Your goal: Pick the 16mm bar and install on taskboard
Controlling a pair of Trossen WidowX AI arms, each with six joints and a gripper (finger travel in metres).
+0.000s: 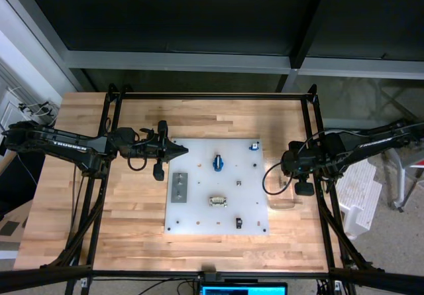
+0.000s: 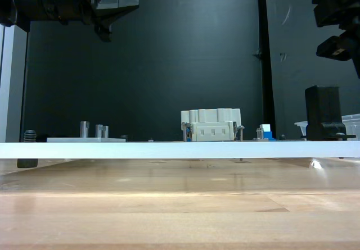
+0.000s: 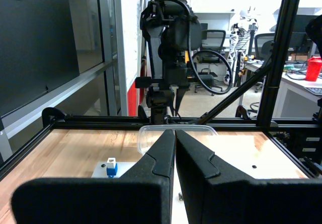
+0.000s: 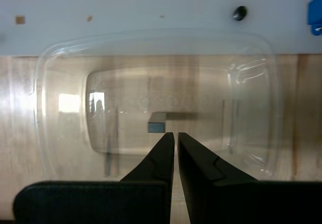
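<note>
Right wrist view: one 16mm bar (image 4: 157,126) is seen lying inside the single clear tray (image 4: 43,113), just beside the taskboard (image 4: 151,7). The right gripper (image 4: 175,135) is held over the tray, its two fingers closed on nothing. The left gripper (image 1: 180,150) is poised above the taskboard's left edge, likewise closed and empty. One grey block (image 1: 179,186) and one blue knob (image 1: 218,163) are mounted on the taskboard.

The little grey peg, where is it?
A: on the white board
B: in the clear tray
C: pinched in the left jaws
B: the 16mm bar lies loose in the clear tray beneath the right gripper, jaws shut; the left gripper, jaws shut and empty, hangs above the taskboard.
</note>
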